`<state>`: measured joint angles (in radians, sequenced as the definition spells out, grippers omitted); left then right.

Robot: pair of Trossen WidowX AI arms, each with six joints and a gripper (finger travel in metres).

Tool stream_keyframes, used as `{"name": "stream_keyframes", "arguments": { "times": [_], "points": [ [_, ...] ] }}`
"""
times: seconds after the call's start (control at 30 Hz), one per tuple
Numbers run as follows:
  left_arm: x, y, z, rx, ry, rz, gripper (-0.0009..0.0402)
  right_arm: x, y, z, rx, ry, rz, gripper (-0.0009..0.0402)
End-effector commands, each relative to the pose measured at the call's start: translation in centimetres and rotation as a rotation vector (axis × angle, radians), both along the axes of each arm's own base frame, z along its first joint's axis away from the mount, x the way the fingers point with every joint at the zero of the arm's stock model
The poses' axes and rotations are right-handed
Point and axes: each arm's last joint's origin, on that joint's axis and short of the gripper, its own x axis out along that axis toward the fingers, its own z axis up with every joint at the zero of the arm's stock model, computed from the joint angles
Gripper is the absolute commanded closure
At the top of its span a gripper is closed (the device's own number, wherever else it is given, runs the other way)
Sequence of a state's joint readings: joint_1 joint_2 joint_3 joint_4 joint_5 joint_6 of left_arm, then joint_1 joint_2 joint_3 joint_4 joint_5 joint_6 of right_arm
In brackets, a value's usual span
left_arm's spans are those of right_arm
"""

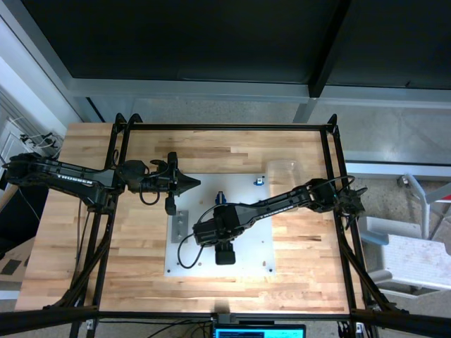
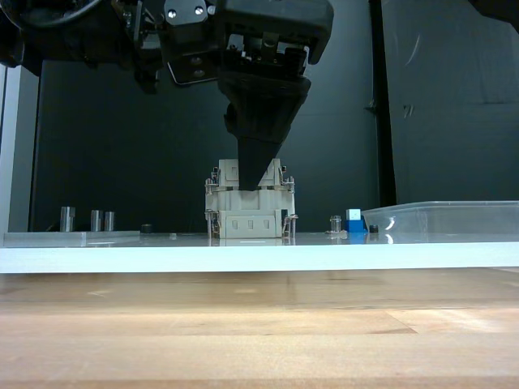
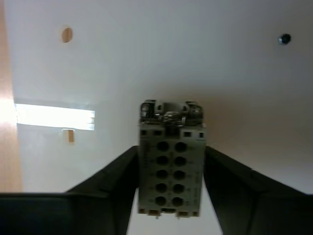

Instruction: Remove the HAN10-E connector and place it in the container

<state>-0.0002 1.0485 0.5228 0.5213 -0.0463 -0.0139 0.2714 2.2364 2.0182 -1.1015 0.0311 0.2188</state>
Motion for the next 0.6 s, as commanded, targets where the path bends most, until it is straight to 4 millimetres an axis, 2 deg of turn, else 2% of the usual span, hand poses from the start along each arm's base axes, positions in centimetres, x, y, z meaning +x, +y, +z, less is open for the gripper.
{"name": "stream_keyframes", "arguments": {
  "times": [0.03, 0.23, 0.33, 0.6],
  "points": [
    [0.01, 0.01, -0.01, 0.0, 0.0, 0.0, 0.0393, -0.03, 0.0, 0.04, -0.002, 0.0, 0.002, 0.0283],
    [0.01, 0.0, -0.02, 0.0, 0.001, 0.0, 0.0393, -0.07, 0.18, 0.06, -0.002, -0.002, 0.015, 0.0367],
    [0.01, 0.0, -0.01, 0.0, 0.0, 0.0, 0.0393, -0.09, 0.26, 0.06, -0.001, -0.001, 0.023, 0.0396],
    [0.01, 0.01, -0.01, 0.0, 0.0, 0.0, 0.0393, -0.36, 0.3, 0.83, 0.006, -0.014, 0.029, 0.0375]
  ]
}}
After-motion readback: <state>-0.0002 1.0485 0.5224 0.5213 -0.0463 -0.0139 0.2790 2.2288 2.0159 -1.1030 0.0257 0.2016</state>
